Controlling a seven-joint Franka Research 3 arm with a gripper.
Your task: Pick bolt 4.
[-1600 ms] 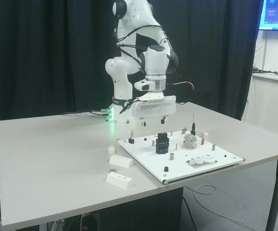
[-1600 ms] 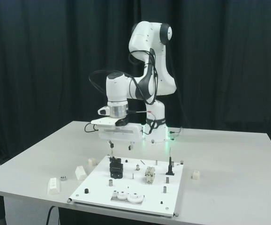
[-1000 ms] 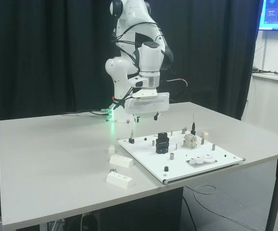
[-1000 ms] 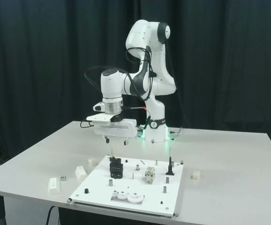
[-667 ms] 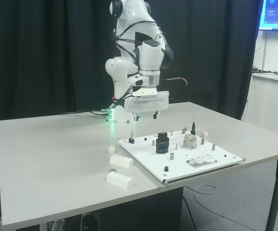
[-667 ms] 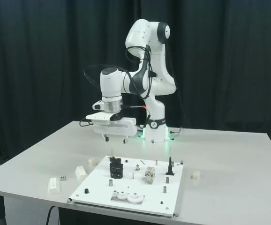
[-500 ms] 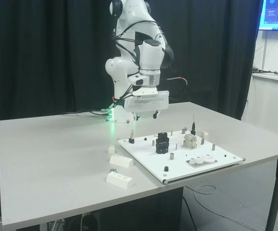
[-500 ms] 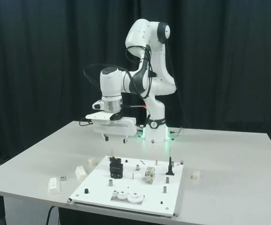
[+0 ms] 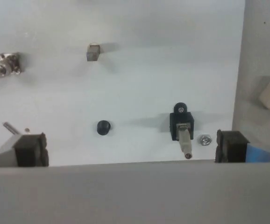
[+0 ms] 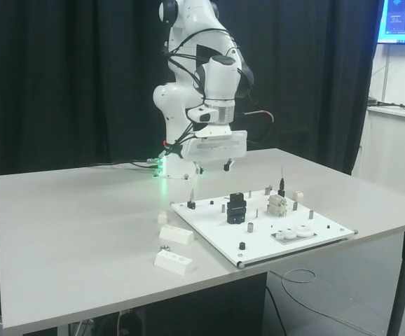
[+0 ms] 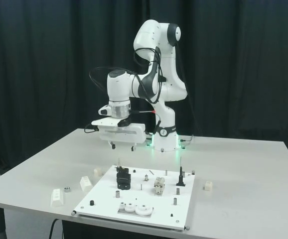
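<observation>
White board [image 10: 272,245] on the grey tabletop [image 10: 76,224] carries the parts; we see the gripper [image 11: 122,146] hanging above its far corner, fingers [image 9: 31,149] spread wide and empty; bolt 4 [image 9: 185,144] stands in its black holder [image 9: 181,120] below, at about 3 o'clock between the fingertips in the wrist view.

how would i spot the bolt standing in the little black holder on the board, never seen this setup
Start at the white board on the grey table, then go to the board's corner nearest the arm's base, below the gripper. There a thin bolt stands upright in a small black holder. Its neighbours are a low black cap and a loose nut.
</observation>
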